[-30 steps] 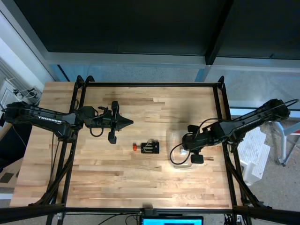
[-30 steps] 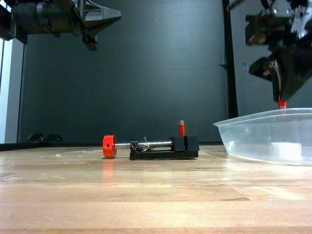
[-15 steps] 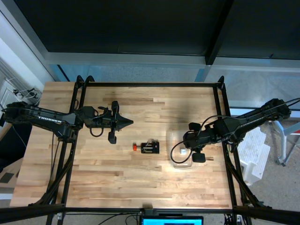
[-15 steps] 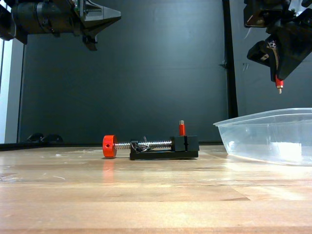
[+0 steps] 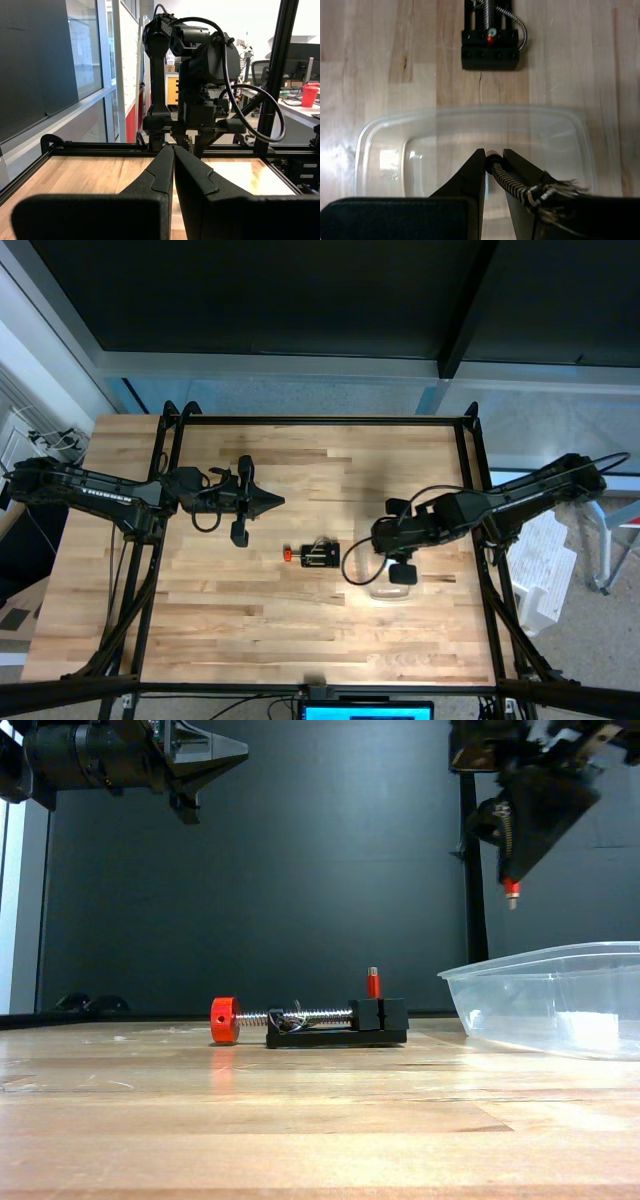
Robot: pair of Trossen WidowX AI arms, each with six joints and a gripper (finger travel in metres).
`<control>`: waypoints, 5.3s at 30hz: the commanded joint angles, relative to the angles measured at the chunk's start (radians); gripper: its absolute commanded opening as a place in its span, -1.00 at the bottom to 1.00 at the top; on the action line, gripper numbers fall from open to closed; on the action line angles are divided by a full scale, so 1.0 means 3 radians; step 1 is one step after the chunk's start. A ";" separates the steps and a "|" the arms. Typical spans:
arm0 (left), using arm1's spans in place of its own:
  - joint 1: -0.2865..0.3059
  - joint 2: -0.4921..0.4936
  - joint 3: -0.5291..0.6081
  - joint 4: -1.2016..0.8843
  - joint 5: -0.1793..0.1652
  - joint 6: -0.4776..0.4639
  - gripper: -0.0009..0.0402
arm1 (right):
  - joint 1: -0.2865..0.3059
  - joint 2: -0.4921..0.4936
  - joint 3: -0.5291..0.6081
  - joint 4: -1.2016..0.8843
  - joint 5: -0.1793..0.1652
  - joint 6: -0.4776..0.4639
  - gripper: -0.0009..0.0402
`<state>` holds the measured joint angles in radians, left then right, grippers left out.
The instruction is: Pick the RCA connector and install on taskboard
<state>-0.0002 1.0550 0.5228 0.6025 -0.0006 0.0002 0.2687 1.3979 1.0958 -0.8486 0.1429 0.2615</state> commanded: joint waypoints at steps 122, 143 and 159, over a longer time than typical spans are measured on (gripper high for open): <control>0.0000 0.0003 0.0000 0.0001 0.0000 0.0000 -0.96 | -0.0287 0.1386 0.0893 0.0506 -0.0014 -0.0052 -0.96; 0.0000 0.0003 0.0000 0.0000 0.0000 0.0000 -0.96 | -0.0292 0.1507 0.0875 0.0551 -0.0014 -0.0053 -0.96; 0.0000 0.0003 0.0000 0.0001 0.0000 0.0000 -0.96 | -0.0306 0.1569 0.0875 0.0573 -0.0014 -0.0028 -0.96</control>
<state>-0.0002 1.0557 0.5228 0.6025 -0.0010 0.0002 0.1768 1.8660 1.3594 -0.6731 0.1387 0.2485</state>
